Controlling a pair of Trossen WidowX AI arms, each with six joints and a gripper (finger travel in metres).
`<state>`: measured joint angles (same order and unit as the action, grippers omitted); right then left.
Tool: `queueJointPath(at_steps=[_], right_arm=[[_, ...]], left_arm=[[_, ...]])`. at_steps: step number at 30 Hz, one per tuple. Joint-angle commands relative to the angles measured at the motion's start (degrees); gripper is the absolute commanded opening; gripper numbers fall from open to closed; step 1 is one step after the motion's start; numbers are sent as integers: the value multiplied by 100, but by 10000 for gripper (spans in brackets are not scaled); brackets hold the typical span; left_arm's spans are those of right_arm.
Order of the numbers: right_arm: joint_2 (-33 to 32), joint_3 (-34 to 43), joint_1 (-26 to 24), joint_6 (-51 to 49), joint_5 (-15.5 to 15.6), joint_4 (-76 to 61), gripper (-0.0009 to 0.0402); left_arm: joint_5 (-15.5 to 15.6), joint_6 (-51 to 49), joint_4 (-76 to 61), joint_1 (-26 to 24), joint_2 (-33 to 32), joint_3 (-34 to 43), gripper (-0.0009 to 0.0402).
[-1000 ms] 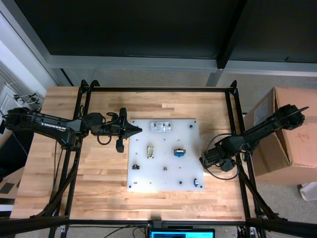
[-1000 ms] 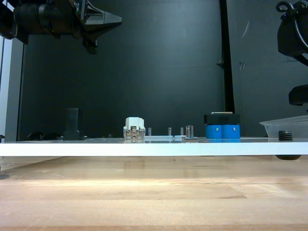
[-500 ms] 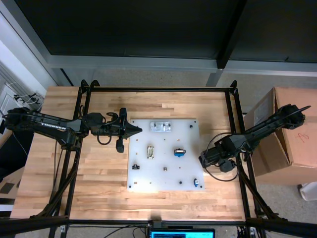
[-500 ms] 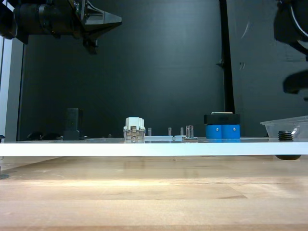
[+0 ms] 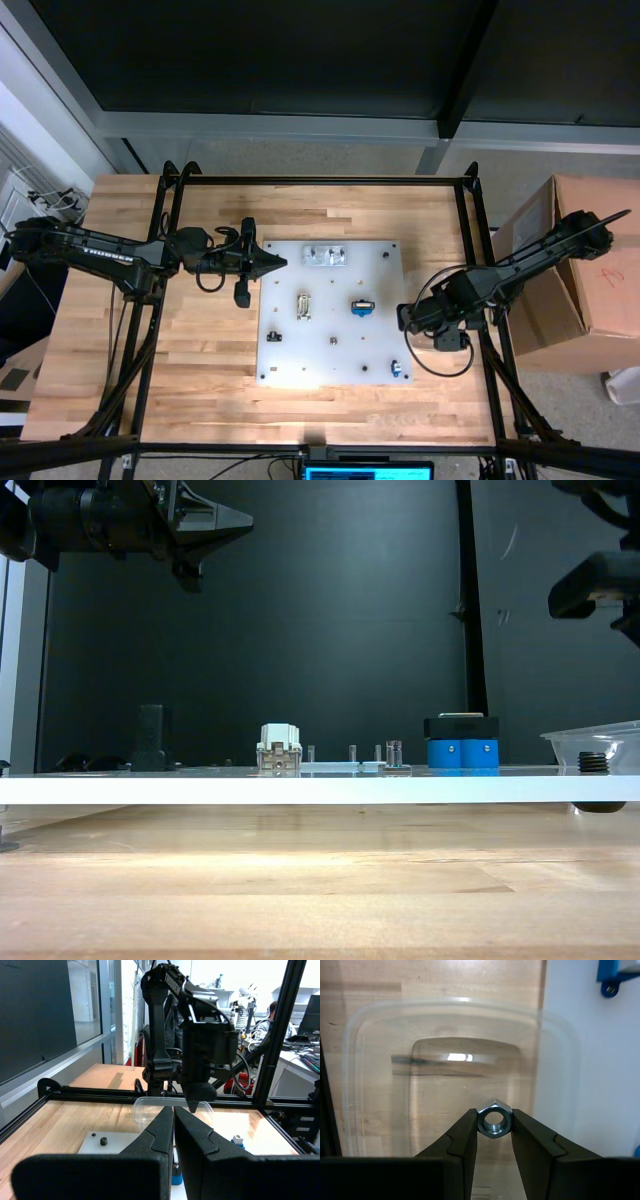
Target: Pick the M12 nut and place it on its threads and fasten
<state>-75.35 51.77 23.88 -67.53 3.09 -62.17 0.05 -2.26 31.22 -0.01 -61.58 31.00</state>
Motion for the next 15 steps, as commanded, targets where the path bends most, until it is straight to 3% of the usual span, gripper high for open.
queueJointPath(at_steps=[1,15], right_arm=[[-302,396,17,4,-50,-146,82],[-2079,2218,127,-48,-52,-153,82]], left_arm=[[-2,2,0,0,-2,0,0],[-2,2,0,0,-2,0,0]])
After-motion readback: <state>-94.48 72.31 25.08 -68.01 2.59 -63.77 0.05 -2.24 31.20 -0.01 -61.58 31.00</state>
